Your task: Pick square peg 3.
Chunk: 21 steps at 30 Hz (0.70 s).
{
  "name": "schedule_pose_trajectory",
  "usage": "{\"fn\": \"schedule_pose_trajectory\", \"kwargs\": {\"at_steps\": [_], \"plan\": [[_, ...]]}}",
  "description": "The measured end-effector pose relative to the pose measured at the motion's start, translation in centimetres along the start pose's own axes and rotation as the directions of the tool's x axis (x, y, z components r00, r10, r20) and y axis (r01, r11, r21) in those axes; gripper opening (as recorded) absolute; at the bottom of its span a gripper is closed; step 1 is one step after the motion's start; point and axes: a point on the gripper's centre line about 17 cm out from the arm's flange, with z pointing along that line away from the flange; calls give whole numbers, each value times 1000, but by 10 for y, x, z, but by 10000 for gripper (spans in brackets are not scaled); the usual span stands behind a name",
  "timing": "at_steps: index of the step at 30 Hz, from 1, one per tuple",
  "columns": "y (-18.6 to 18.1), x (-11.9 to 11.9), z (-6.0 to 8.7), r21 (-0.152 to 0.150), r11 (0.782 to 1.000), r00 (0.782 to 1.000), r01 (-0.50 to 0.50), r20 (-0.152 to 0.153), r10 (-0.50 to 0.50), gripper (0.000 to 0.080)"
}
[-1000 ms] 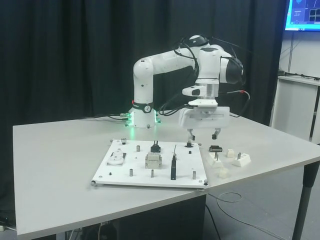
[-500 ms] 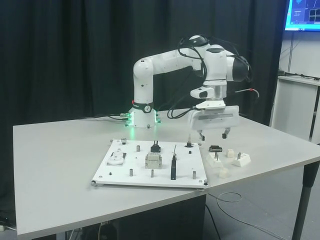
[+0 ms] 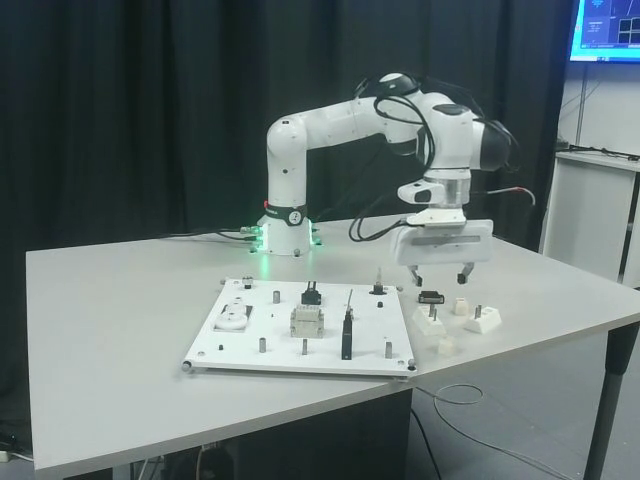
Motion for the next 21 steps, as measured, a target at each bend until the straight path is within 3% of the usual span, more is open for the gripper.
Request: {"fn": "schedule_pose_trajectory", "kwargs": {"at_steps": [14,21], "plan": [[-11,-4,17,-30,999,1000,23,4,-23,800],[-11,-10,26,-45,998,999,33,22,-32,800]]}}
